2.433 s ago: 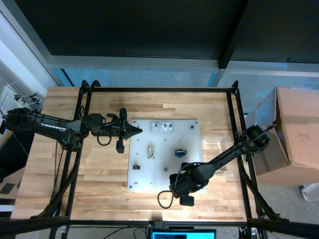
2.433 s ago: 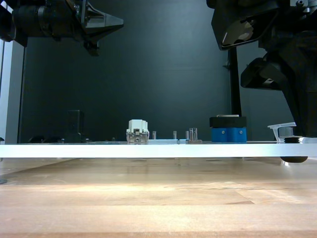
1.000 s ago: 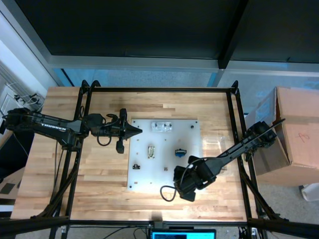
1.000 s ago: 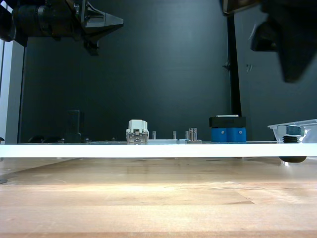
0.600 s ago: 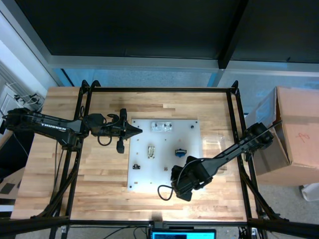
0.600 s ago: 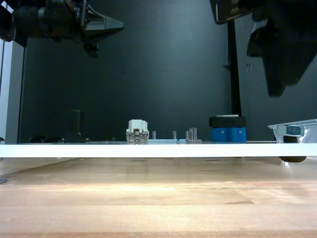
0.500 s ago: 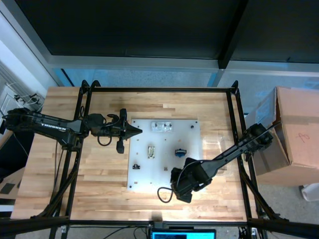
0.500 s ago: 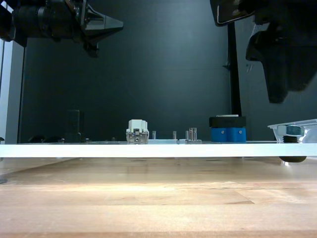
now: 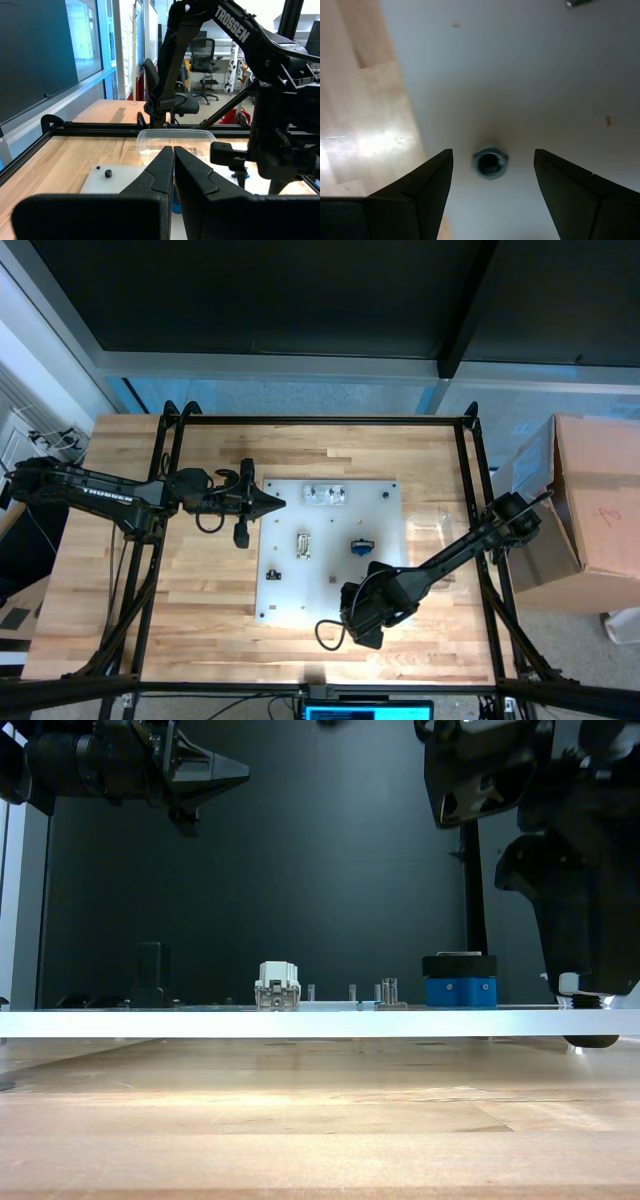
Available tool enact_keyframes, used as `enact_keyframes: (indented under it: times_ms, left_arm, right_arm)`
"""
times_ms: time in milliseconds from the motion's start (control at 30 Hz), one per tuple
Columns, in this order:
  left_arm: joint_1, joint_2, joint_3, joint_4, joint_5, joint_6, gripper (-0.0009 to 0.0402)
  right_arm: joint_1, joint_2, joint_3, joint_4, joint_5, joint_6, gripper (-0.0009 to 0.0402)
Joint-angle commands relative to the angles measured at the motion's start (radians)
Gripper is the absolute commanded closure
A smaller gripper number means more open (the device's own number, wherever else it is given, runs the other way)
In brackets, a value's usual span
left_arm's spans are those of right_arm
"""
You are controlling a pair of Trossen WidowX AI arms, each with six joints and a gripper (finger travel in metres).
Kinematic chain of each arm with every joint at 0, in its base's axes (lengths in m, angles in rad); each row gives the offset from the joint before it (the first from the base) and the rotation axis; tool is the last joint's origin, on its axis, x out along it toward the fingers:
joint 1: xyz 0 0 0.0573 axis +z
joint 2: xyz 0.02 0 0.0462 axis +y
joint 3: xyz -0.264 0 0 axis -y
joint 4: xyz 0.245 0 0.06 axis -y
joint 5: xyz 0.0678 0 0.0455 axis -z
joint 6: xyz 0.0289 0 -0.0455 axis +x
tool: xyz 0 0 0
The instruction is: Unfasten the M12 nut and place it in the container
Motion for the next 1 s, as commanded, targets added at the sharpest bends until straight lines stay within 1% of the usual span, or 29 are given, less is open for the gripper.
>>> enact_keyframes:
  times_ms: [33,233,533,700,767,1000]
  left_arm:
    - [0.000,0.000,0.000,0.001,0.000,0.000,0.0393]
    - [0.000,0.000,0.000,0.002,0.000,0.000,0.0393]
    - [0.000,0.000,0.000,0.001,0.000,0.000,0.0393]
    - [0.000,0.000,0.000,0.001,0.000,0.000,0.0393]
    - [0.000,0.000,0.000,0.001,0.000,0.000,0.0393]
    - [0.000,0.000,0.000,0.001,0.000,0.000,0.0393]
  right_arm:
    - [0.001,0.000,-0.006,0.012,0.001,0.001,0.0190]
    - [0.000,-0.001,-0.006,0.019,0.001,0.000,0.0237]
    - [0.000,-0.003,-0.006,0.018,0.000,0.000,0.0340]
    - [0.000,-0.005,-0.006,0.018,0.000,-0.001,0.0384]
    - [0.000,-0.008,-0.006,0.018,0.000,-0.004,0.0395]
    - [0.000,-0.045,-0.004,0.005,0.000,-0.045,0.0383]
